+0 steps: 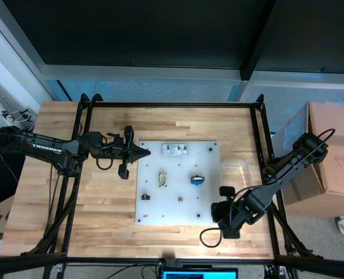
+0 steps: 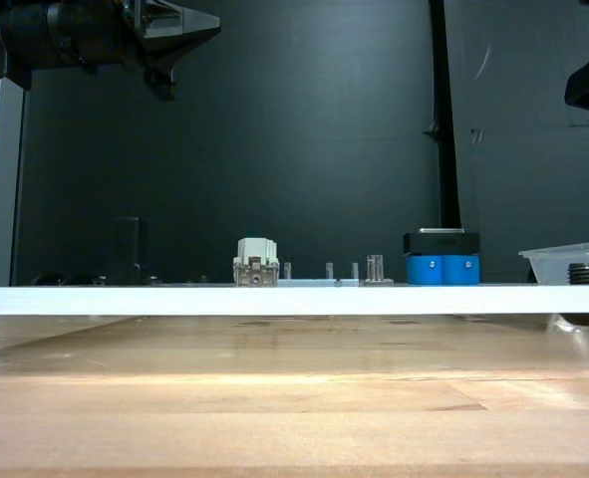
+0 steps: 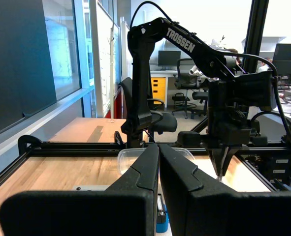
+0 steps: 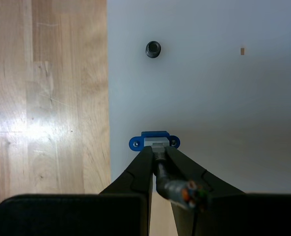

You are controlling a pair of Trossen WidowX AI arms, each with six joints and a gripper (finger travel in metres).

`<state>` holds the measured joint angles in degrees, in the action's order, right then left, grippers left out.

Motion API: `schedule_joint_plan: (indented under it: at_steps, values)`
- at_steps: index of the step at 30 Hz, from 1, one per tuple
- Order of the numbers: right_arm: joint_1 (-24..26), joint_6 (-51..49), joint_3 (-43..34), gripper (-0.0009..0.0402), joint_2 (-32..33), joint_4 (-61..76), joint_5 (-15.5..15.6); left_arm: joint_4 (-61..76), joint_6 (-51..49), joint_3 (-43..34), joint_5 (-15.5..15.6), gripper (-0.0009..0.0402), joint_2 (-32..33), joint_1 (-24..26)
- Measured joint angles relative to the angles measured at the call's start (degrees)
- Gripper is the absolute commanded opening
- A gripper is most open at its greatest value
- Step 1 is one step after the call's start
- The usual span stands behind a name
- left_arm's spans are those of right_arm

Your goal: Remove the RJ45 connector from the taskboard and place in the container

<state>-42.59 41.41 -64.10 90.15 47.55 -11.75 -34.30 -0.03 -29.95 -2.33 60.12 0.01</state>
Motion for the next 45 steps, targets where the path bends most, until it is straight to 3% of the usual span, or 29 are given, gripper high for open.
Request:
schedule_joint_plan:
  at_steps: [20, 24, 35, 39, 45]
  values:
    - [0.2, -0.4, -1.4, 0.0015, -1.2, 2.1, -0.2, 0.0, 0.0, 0.0, 0.0, 0.0, 0.0, 0.0]
    - [0.2, -0.4, -0.6, 0.0048, -1.2, 1.2, -0.2, 0.0, 0.0, 0.0, 0.0, 0.0, 0.0, 0.0]
    - [0.1, -0.3, -0.5, 0.0227, -1.5, 1.0, -0.8, 0.1, 0.0, 0.0, 0.0, 0.0, 0.0, 0.0]
    - [0.1, -0.2, -0.5, 0.0248, -1.4, 1.3, -0.7, 0.3, 0.0, 0.0, 0.0, 0.0, 0.0, 0.0]
    - [0.1, -0.2, -0.1, 0.024, -1.4, 1.4, -0.7, 1.1, 0.0, 0.0, 0.0, 0.0, 0.0, 0.0]
